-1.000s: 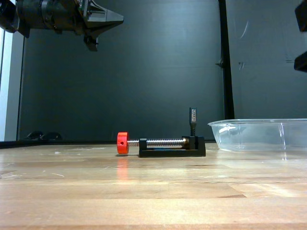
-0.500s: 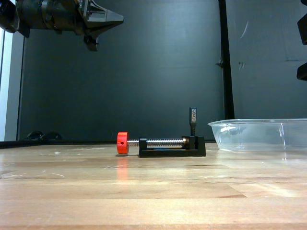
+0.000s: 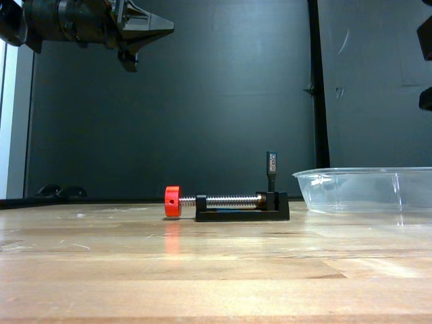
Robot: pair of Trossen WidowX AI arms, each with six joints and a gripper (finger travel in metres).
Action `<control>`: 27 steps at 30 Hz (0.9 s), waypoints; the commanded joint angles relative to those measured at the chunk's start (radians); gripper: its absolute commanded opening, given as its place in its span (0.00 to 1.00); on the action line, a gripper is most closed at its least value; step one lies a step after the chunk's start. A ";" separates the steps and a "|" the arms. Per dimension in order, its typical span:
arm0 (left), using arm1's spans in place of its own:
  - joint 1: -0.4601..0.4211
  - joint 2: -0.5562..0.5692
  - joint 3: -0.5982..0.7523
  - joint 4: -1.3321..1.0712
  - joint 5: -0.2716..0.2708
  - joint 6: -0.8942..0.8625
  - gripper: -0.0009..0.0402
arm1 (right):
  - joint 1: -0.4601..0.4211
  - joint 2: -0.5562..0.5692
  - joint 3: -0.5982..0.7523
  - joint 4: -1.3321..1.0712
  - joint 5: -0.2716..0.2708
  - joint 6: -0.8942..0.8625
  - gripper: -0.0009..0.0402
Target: Remove the USB-C connector from the USB-C receptacle and place in the container
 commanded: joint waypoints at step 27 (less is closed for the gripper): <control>0.000 0.000 0.000 0.000 0.000 0.000 0.02 | -0.002 0.036 0.245 -0.170 0.008 -0.097 0.52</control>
